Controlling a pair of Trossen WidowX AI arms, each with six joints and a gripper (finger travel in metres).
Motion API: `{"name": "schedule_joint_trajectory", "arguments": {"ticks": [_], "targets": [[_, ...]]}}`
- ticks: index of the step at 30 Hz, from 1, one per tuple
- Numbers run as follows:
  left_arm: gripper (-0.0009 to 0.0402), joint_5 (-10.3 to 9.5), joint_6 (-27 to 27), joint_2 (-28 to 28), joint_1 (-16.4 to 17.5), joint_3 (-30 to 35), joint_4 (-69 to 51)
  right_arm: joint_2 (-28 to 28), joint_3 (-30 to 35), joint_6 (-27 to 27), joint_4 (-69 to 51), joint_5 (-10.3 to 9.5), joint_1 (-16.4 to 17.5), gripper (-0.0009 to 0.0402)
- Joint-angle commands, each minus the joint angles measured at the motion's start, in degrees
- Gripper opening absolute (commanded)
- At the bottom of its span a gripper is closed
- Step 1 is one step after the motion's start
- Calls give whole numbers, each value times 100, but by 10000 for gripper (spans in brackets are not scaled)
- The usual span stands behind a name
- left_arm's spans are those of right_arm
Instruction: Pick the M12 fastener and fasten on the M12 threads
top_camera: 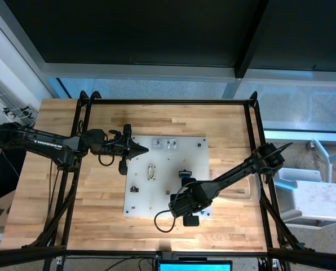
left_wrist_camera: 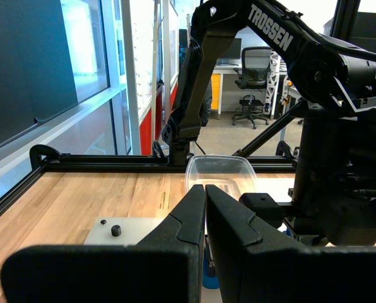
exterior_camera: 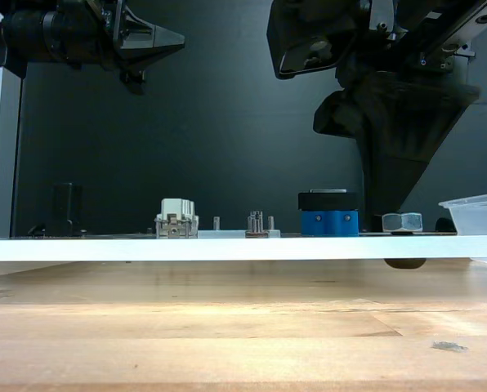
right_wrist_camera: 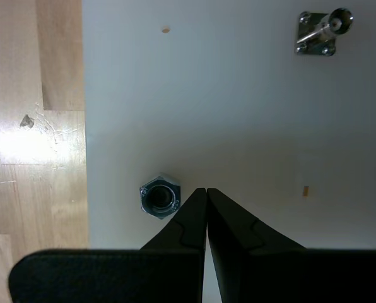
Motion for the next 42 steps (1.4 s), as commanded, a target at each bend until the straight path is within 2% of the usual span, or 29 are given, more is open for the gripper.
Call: {"name": "schedule_joint_trajectory", "arguments": {"ticks": [1, 2, 3, 4, 5, 9, 14, 16, 18, 20, 23, 25, 36, 40, 42], "targets": [[0, 2, 0, 2, 0, 2, 0, -7, -2, -20, -57, -1038, -4, 0], [0, 2, 0, 2, 2, 2, 2, -4, -2, -52, -61, -1405, -13, 0], [0, 2, 0, 2, 2, 2, 2, -7, -2, -63, -61, -1674, -11, 0], [0, 2, 0, 2, 0, 2, 2, -7, -2, -68, -68, -1825, -11, 0], [0, 2, 0, 2, 0, 2, 2, -9, -2, -68, -101, -1825, -11, 0], [0, 2, 0, 2, 2, 2, 2, -57, -2, -46, -205, -1617, -11, 0], [0, 2, 0, 2, 0, 2, 0, -149, -2, 2, -205, -1606, -11, 0], [0, 2, 0, 2, 2, 2, 2, -177, 9, 0, -212, -1469, -13, 0], [0, 2, 0, 2, 0, 2, 2, -212, 35, 9, -223, -1156, -13, 0], [0, 2, 0, 2, 0, 2, 0, -245, 68, 44, -227, -691, -13, 0], [0, 2, 0, 2, 2, 2, 2, -264, 74, 175, -221, 181, -11, 0], [0, 2, 0, 2, 0, 2, 0, -256, 72, 177, -210, 474, -11, 0], [0, 2, 0, 2, 0, 2, 2, -68, 39, 164, -11, 404, -9, 0], [0, 2, 0, 2, 0, 2, 0, -68, -7, 168, 57, 164, -9, 0], [0, 2, 0, 2, 2, 2, 2, -68, -52, 199, 111, 166, -2, 0]]}}
